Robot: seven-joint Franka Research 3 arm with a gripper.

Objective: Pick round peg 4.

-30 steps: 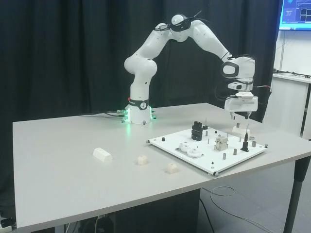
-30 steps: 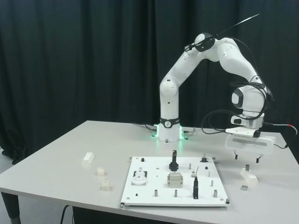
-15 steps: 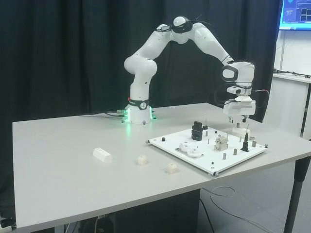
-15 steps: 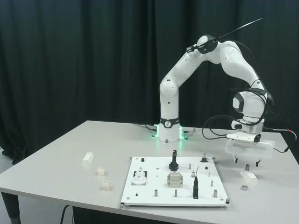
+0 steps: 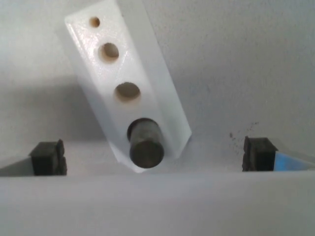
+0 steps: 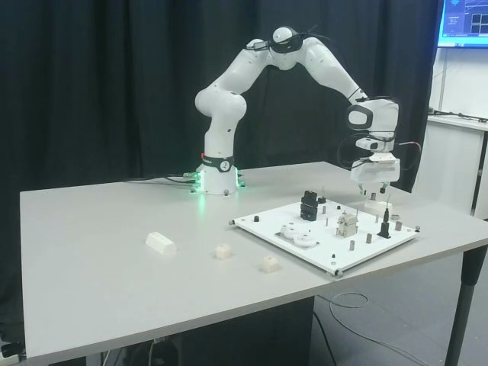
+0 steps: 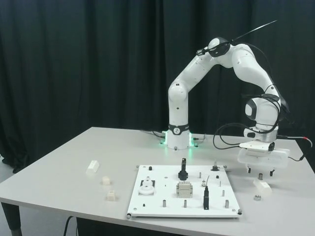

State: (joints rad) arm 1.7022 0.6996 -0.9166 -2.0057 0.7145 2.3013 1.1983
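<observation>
Wrist view: gripper [image 5: 152, 157] wide open, black fingertips [image 5: 47, 158] well apart on either side of the peg [image 5: 145, 146], which stands in the end hole of a white holder [image 5: 125, 86] with three more holes showing empty. First room view: gripper [image 6: 373, 188] hangs low over the holder [image 6: 374, 203], just past the board's [image 6: 328, 232] far edge. Second room view: holder [image 7: 262, 186] lies on the grey table [image 7: 59, 169] beside the board [image 7: 183, 199], gripper [image 7: 259, 170] just above it, not touching.
</observation>
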